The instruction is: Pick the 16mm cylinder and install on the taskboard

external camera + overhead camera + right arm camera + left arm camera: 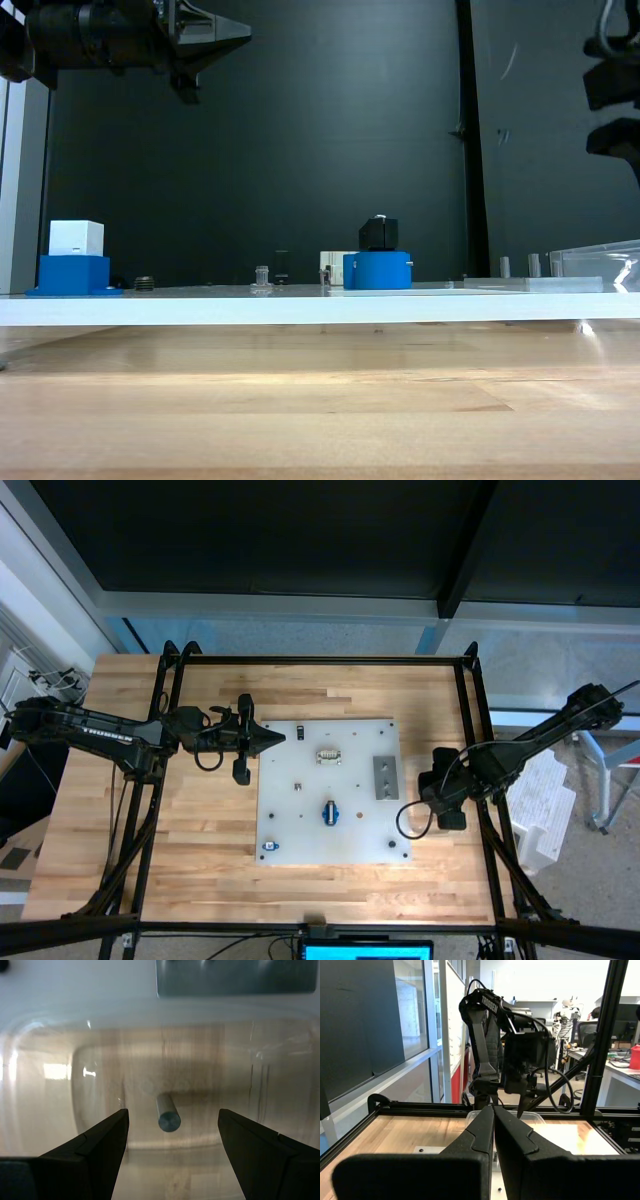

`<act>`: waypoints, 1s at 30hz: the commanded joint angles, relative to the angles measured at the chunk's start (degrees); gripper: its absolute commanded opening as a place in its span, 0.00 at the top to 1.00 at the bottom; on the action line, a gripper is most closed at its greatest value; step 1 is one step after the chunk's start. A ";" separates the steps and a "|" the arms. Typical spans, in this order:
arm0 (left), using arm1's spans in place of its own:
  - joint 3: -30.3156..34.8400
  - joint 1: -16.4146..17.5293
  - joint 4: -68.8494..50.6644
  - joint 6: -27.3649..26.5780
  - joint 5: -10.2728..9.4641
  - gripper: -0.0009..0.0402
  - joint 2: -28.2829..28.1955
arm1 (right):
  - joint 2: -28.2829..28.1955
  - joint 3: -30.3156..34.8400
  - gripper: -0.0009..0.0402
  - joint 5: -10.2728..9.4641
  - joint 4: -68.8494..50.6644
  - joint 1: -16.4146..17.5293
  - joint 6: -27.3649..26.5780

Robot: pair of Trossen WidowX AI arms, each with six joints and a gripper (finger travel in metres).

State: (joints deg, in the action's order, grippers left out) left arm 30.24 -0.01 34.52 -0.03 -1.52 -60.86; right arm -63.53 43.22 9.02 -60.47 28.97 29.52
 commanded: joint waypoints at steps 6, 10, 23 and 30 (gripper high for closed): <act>0.02 0.02 0.00 0.00 0.00 0.98 0.00 | 0.00 -3.78 0.40 -0.04 2.82 0.46 0.07; 0.02 0.02 0.02 0.00 0.00 0.98 0.00 | 0.00 -5.25 0.40 0.00 4.00 0.70 -0.07; 0.02 0.02 0.02 0.00 0.02 0.98 0.00 | 0.00 -9.01 0.49 -0.04 9.01 1.14 -0.13; 0.02 0.02 0.02 0.02 0.02 0.98 0.00 | 0.00 -9.09 0.61 0.00 9.01 1.18 0.07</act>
State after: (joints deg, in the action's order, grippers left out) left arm 30.26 -0.01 34.52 -0.03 -1.52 -60.86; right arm -63.53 34.11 8.99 -51.48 30.13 29.52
